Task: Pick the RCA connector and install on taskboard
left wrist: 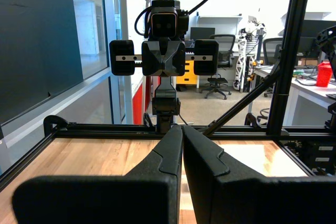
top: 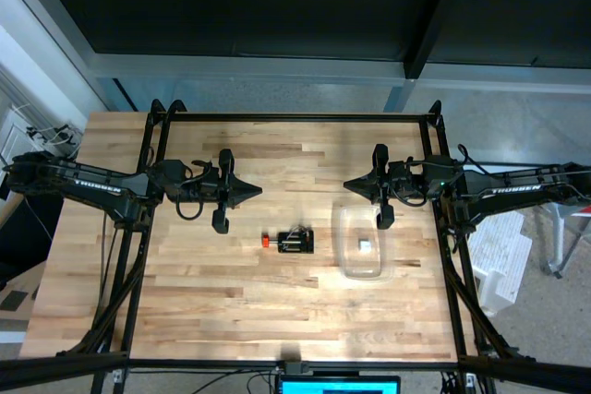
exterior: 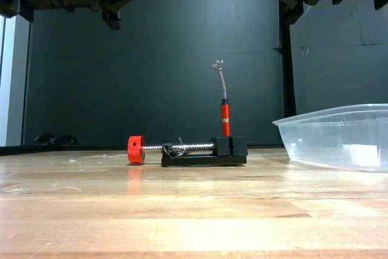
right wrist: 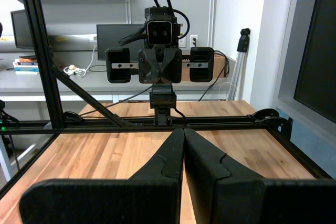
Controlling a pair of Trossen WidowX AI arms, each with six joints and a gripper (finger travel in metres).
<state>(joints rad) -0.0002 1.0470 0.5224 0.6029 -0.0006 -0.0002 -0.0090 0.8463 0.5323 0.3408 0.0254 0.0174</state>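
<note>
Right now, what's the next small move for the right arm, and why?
Probably none: leave it parked. The red RCA connector stands upright on the black vise, braided cable rising free, nothing holding it. The clear tray holds only the white block. Both the right gripper and left gripper hang shut, high up.

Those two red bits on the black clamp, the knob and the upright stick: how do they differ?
The red knob is a squat disc at the side of the vise; the connector is a slim cylinder upright on top of it. The connector trails a braided cable upward; the knob has none. Both are red. The left gripper and right gripper hang shut overhead, touching neither.
</note>
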